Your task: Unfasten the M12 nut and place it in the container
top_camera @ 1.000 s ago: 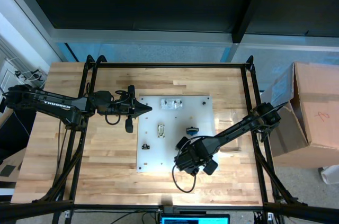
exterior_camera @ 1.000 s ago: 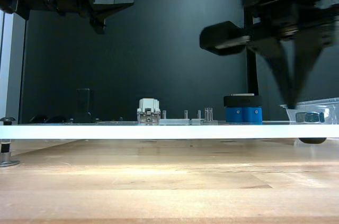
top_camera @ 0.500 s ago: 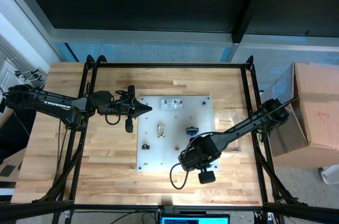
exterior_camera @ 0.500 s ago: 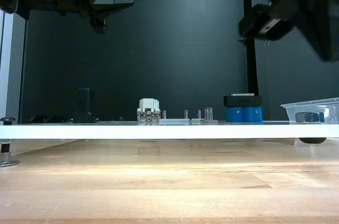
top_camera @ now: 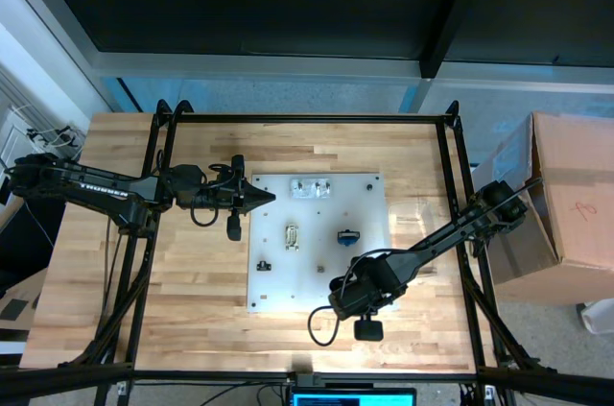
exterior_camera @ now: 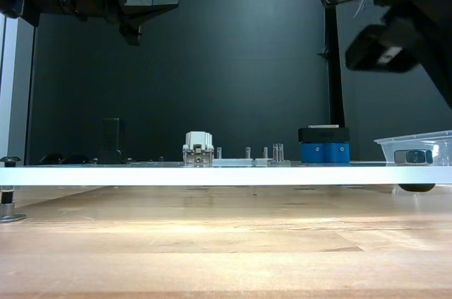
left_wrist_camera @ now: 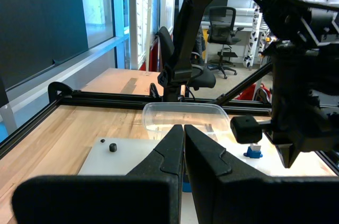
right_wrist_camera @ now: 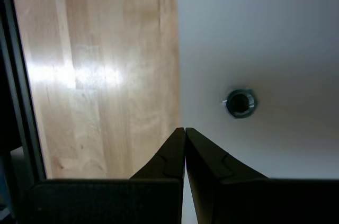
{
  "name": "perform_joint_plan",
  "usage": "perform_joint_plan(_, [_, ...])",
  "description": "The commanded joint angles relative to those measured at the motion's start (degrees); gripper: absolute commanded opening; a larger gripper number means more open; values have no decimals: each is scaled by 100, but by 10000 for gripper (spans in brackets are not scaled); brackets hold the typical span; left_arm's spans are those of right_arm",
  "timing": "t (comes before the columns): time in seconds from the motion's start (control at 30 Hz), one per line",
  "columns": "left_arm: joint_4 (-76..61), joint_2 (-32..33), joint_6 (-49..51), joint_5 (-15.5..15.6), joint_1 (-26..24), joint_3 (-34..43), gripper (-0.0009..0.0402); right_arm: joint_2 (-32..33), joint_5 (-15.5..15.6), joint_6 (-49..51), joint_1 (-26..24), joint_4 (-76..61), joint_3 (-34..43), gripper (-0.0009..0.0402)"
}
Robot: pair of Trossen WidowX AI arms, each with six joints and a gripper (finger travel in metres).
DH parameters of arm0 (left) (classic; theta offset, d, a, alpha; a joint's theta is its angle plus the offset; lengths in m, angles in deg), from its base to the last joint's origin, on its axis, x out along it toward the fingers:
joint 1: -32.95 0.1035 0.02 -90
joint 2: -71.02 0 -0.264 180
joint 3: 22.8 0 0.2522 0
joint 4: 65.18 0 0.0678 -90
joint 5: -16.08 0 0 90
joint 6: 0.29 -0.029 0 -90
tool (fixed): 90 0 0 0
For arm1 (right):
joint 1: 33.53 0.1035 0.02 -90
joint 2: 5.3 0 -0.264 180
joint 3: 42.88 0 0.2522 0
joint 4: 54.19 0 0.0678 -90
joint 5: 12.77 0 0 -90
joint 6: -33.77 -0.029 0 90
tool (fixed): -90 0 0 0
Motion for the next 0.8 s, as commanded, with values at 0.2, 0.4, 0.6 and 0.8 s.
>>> perform_joint_plan(0.2, [2, 0, 0, -2, 0, 2, 0, 13, -13, 2, -90, 254, -269, 0])
perform_joint_plan(0.4, [2, 0, 0, -2, 0, 2, 0, 13, -24, 13, -149, 527, -431, 0])
perform_joint_plan(0.6, [0, 0, 0, -2, 0, 2, 0, 13, -120, 20, -184, 553, -479, 0])
perform_joint_plan(0.8, [2, 0, 0, -2, 2, 2, 0, 9, -1062, -31, -205, 20, -402, 0])
